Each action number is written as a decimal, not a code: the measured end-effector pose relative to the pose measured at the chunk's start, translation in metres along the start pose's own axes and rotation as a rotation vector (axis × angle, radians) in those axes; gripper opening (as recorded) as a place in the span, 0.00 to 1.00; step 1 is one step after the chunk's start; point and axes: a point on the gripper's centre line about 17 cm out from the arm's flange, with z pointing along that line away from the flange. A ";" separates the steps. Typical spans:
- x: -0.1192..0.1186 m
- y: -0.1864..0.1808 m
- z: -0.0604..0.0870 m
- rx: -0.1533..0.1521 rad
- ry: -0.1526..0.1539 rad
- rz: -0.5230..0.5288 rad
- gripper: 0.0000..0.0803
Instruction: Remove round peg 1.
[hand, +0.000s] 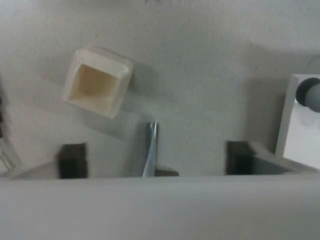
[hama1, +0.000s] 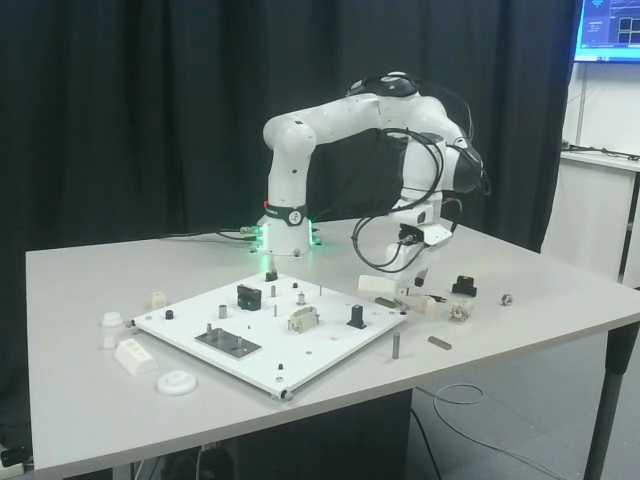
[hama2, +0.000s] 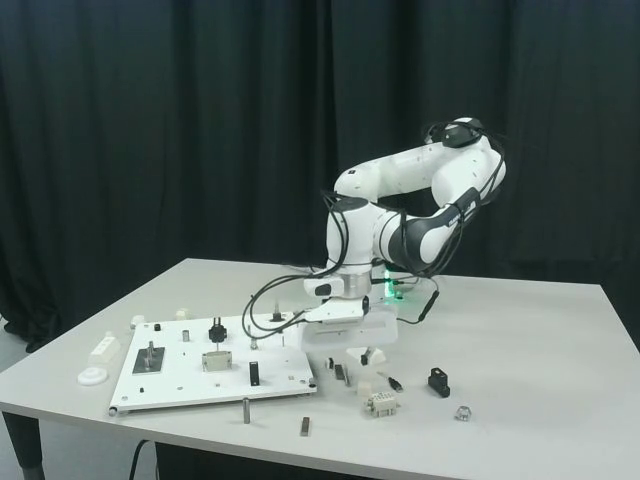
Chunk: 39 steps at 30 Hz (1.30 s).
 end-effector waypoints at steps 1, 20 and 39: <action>0.000 0.000 -0.001 -0.002 0.000 -0.001 0.76; 0.003 0.002 -0.016 -0.019 0.000 -0.009 0.99; -0.014 0.015 -0.019 -0.047 -0.050 -0.011 1.00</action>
